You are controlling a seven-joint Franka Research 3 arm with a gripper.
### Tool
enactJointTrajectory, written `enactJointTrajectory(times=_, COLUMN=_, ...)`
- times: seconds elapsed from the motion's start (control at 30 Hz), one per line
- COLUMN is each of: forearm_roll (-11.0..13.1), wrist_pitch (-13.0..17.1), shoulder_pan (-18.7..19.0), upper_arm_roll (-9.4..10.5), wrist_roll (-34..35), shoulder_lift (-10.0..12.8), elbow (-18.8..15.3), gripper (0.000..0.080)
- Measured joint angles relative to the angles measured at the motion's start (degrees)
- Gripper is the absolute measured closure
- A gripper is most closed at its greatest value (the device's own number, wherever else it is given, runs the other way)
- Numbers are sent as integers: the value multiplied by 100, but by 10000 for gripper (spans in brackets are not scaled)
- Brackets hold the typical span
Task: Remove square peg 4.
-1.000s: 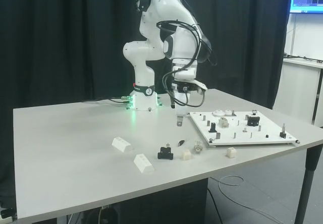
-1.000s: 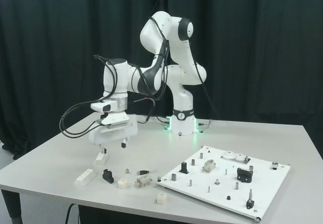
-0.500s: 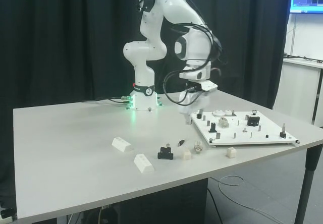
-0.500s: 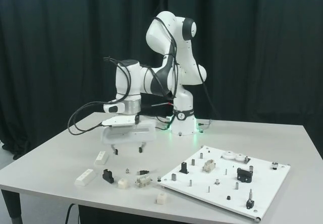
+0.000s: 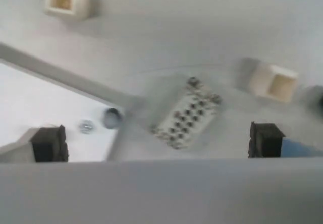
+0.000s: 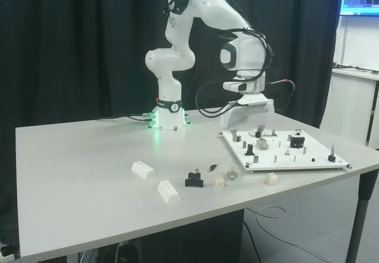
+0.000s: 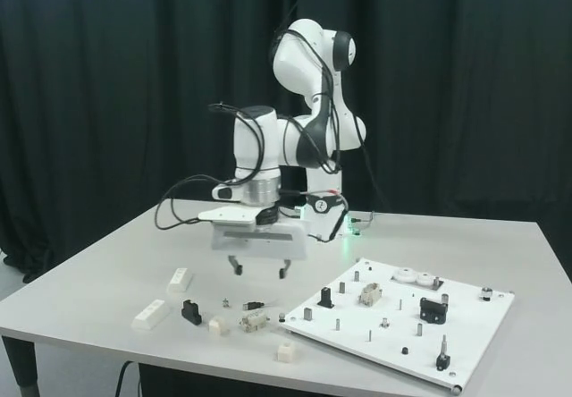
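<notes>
**Pincer spread wide and empty, hanging near the board's corner**

Your pincer (image 7: 259, 270) hangs above the grey table (image 7: 107, 272) with its two black fingertips (image 5: 48, 143) far apart and nothing between them. In the wrist view it looks down on a small grey many-pinned connector block (image 5: 185, 112) lying loose on the table, with a white hollow cube (image 5: 275, 80) near it and the corner of the flat white assembly board (image 7: 465, 334) just beside.

The peg you want is not in hand. It should be one of the small grey upright pegs (image 7: 306, 313) standing on the board, but no number can be read, so you cannot tell which is square peg 4.

I judge this to be the approach step, with the grasp not yet begun. Next, carry the pincer over the board, centre it above the right peg and line the fingertips with two flat faces. Then lower, close, and pull straight up. Watch the neighbouring pegs and the black bracket (image 7: 326, 298), which stand close by.
</notes>
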Motion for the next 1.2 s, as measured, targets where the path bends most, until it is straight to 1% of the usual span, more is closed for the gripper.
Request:
enactJointTrajectory(times=0.1, forearm_roll=65, wrist_pitch=-1, shoulder_pan=73, upper_arm_roll=23, wrist_roll=382, shoulder_lift=0, elbow=-6, gripper=3)
enactJointTrajectory(times=0.33, forearm_roll=111, wrist_pitch=-1, shoulder_pan=239, upper_arm_roll=30, wrist_roll=1208, shoulder_lift=5, elbow=-73, gripper=3)
enactJointTrajectory(times=0.7, forearm_roll=126, wrist_pitch=59, shoulder_pan=455, upper_arm_roll=32, wrist_roll=2645, shoulder_lift=69, elbow=-222, gripper=3)
enactJointTrajectory(times=0.9, forearm_roll=126, wrist_pitch=223, shoulder_pan=543, upper_arm_roll=32, wrist_roll=3041, shoulder_lift=157, elbow=-304, gripper=3)
enactJointTrajectory(times=1.2, forearm_roll=126, wrist_pitch=558, shoulder_pan=600, upper_arm_roll=32, wrist_roll=3320, shoulder_lift=330, elbow=-469, gripper=3)
